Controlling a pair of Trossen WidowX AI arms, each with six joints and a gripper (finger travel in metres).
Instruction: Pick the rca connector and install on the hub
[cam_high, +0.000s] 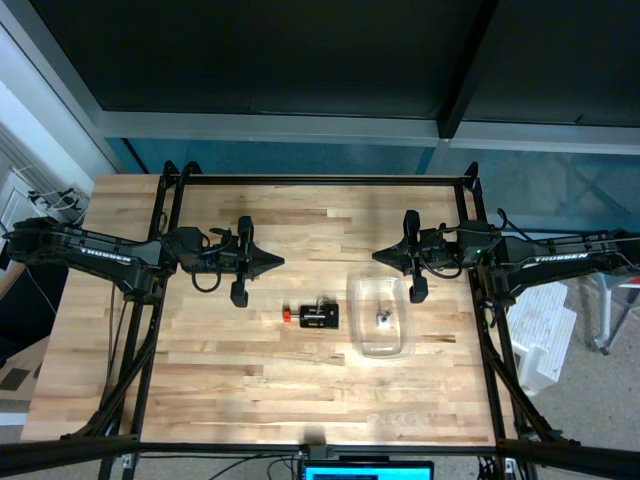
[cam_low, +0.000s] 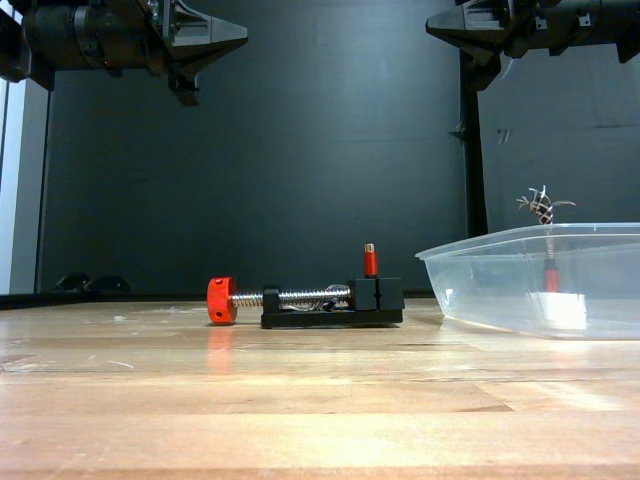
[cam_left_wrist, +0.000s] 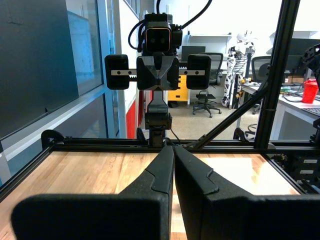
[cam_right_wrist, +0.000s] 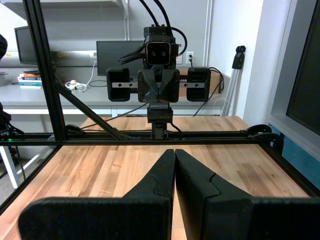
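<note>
Wooden table (cam_high: 200, 380), black hub (cam_high: 320, 318), clear tray (cam_high: 381, 351) beside, seemingly apart.

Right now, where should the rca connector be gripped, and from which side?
Probably from straight above: the clear tray walls in the rca connector. Pinch across its small body. The shut right gripper hovers near the tray; the shut left gripper hovers left of the hub.

Your black left hand (cam_high: 278, 262) and black right hand (cam_high: 378, 257) hang over the pale, streaky-grained wooden table (cam_high: 200, 350). The small black rectangular hub (cam_high: 322, 318) carries a red stub, and the plastic tray (cam_high: 380, 345) is clear.
</note>
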